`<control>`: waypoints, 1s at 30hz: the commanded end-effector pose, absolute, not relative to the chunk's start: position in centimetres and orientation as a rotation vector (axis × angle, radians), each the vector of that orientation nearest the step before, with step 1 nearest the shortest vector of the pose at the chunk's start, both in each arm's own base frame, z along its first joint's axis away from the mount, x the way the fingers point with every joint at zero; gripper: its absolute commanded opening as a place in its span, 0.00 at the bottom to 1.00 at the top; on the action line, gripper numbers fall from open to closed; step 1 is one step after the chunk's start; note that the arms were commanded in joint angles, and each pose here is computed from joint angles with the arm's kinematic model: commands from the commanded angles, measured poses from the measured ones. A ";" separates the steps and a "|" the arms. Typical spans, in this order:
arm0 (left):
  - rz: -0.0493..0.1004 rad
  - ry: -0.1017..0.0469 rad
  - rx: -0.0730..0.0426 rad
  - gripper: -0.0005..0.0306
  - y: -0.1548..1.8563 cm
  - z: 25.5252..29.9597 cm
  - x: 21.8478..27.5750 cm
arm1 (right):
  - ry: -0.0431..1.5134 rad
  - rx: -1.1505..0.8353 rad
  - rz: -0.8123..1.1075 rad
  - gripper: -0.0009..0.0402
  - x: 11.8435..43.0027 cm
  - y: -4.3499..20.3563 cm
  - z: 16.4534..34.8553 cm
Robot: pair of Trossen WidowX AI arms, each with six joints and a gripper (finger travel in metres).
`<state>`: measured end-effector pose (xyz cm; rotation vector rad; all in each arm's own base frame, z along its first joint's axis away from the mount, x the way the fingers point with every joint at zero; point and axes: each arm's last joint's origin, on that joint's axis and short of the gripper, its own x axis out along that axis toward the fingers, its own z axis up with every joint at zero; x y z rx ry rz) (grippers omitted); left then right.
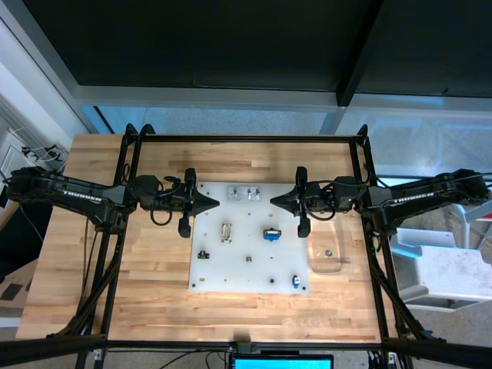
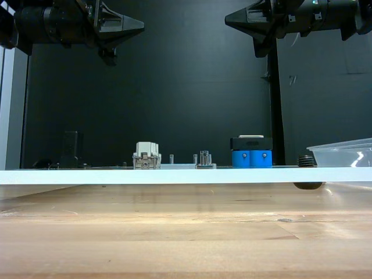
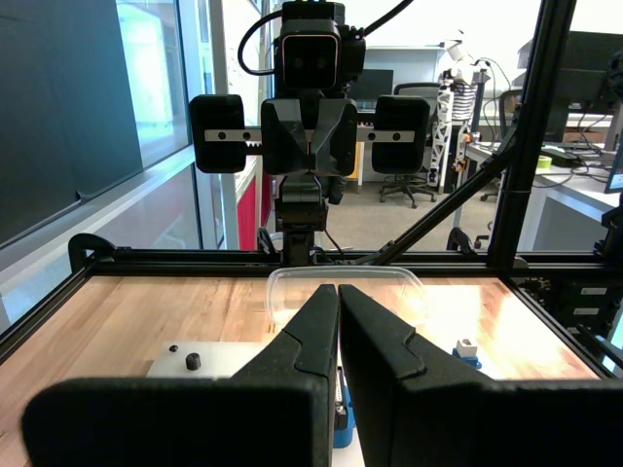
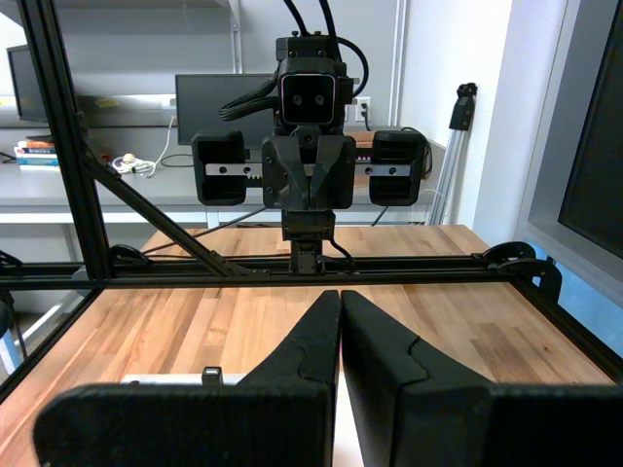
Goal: Pick the M12 fastener and fasten on the M12 threads
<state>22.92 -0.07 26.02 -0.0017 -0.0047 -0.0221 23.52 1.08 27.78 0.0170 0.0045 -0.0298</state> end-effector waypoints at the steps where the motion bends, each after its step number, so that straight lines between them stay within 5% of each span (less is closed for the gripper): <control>1: -0.022 -0.005 -0.002 0.02 -0.06 26.02 22.92 | 0.004 0.018 -0.030 0.02 23.5 1.1 27.8; 14: -0.022 -0.005 -0.002 0.02 -0.06 26.02 22.92 | 0.076 -0.016 0.062 0.02 23.2 1.4 27.6; 30: -0.022 -0.005 -0.002 0.02 -0.06 26.02 22.92 | 0.695 -0.216 0.233 0.02 22.3 1.8 30.2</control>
